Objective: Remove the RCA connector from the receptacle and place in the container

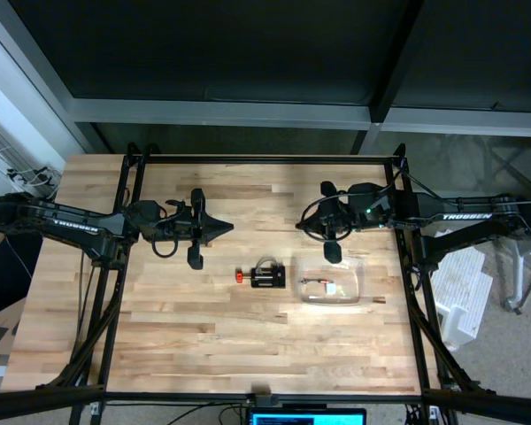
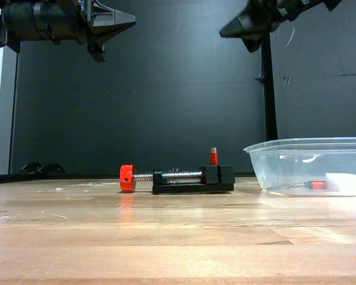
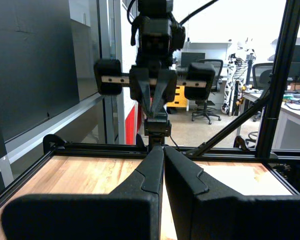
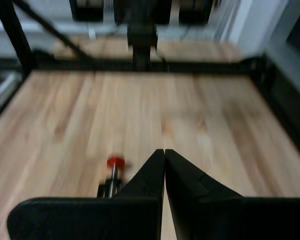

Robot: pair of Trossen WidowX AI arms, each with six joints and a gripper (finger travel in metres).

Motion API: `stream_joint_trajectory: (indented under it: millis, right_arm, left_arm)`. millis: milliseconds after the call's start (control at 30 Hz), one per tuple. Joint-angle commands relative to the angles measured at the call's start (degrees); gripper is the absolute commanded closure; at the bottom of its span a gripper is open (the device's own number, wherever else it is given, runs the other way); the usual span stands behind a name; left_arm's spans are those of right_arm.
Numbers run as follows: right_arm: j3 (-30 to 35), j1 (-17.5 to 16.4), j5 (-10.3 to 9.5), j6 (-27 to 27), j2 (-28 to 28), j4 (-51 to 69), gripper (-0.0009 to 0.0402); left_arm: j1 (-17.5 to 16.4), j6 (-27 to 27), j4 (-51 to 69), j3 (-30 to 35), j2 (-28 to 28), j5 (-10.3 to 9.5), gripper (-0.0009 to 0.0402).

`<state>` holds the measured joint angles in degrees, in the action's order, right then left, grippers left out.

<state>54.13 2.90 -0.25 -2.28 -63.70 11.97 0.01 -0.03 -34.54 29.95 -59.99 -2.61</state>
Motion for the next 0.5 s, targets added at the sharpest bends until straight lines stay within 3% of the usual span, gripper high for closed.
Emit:
stream_joint_trajectory:
  millis: [33,167,500]
  right_arm:
    - [-2.5,0.5,-0.07,0.0,0.0,-7.9,0.0393]
    - [-5.5,0.5,-1.51,0.4,0.0,-16.2,0.0393]
    - [-12.3,0.5,-1.33,2.0,3.3,-28.7,0.0394]
  left_arm:
    - [0.0,0.0,0.0,0.0,0.0,0.00,0.0393]
    - [0.0,0.0,0.0,0.0,0.0,0.00,0.0393]
    - [0.0,0.0,0.0,0.0,0.0,0.00,0.0393]
